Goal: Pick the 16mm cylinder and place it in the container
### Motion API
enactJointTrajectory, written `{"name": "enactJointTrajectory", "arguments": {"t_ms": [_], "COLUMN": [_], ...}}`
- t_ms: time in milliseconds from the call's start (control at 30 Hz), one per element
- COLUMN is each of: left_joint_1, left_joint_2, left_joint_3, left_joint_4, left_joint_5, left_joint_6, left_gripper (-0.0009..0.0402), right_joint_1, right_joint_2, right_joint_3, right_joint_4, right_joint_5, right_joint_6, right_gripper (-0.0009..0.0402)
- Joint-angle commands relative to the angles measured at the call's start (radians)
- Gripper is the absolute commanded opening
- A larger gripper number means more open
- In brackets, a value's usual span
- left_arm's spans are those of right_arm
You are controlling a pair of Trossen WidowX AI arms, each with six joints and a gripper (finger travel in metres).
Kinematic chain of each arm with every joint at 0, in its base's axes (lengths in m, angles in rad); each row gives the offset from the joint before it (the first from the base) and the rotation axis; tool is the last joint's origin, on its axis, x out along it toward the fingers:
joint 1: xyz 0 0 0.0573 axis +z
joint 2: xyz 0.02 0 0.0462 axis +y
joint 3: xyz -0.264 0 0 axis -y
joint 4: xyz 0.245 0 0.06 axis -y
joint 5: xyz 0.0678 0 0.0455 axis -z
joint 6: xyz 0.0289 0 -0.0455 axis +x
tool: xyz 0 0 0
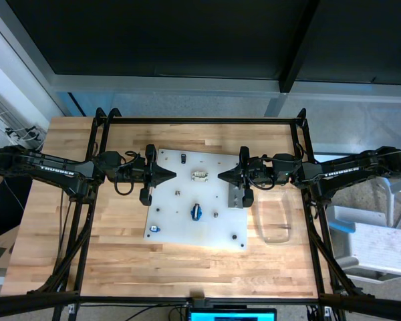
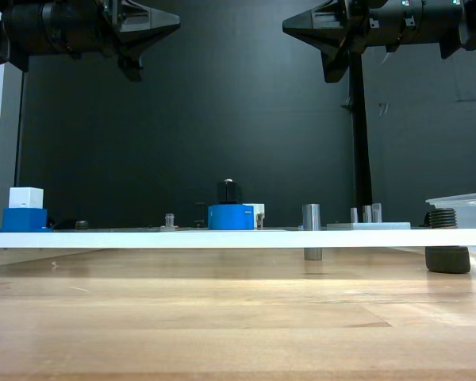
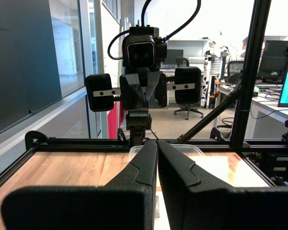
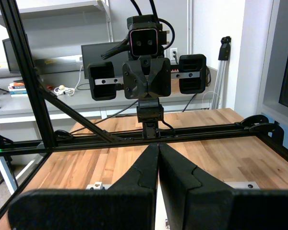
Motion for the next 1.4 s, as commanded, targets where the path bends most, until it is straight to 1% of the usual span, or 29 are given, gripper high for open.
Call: {"name": "enactJointTrajectory", "arguments": {"t_ms": [33, 300, 433, 533, 700, 867, 1000, 1067, 1200, 1400], "left_joint_1": [0.000, 0.000, 0.000, 0.000, 0.000, 0.000, 0.000, 0.000, 0.000, 0.000], "left_joint_2": [0.000, 0.000, 0.000, 0.000, 0.000, 0.000, 0.000, 0.000, 0.000, 0.000], "left_joint_3": [0.000, 0.000, 0.000, 0.000, 0.000, 0.000, 0.000, 0.000, 0.000, 0.000], "left_joint_4": [0.000, 0.001, 0.000, 0.000, 0.001, 0.000, 0.000, 0.001, 0.000, 0.000], "left_joint_5": [0.000, 0.000, 0.000, 0.000, 0.000, 0.000, 0.000, 0.000, 0.000, 0.000], "left_joint_6": [0.000, 0.000, 0.000, 0.000, 0.000, 0.000, 0.000, 0.000, 0.000, 0.000], "left_gripper": [0.0000, 0.0000, 0.0000, 0.0000, 0.0000, 0.0000, 0.0000, 0.0000, 0.0000, 0.0000], "right_joint_1": [0.001, 0.001, 0.001, 0.000, 0.001, 0.002, 0.004, 0.005, 0.009, 0.018], "right_joint_2": [0.000, 0.000, 0.000, 0.000, 0.010, 0.056, 0.126, 0.168, 0.257, 0.393], "right_joint_3": [0.000, 0.000, 0.006, 0.048, 0.190, 0.342, 0.483, 0.557, 0.705, 0.913], "right_joint_4": [0.000, 0.000, -0.008, -0.105, -0.403, -0.680, -0.917, -1.038, -1.259, -1.514], "right_joint_5": [0.000, 0.000, -0.002, -0.001, 0.000, -0.001, -0.003, -0.010, -0.010, -0.010], "right_joint_6": [0.000, 0.006, 0.060, 0.051, 0.043, 0.048, 0.051, 0.051, 0.051, 0.051], "right_gripper": [0.0000, 0.0000, 0.0000, 0.0000, 0.0000, 0.0000, 0.0000, 0.0000, 0.0000, 0.0000]}}
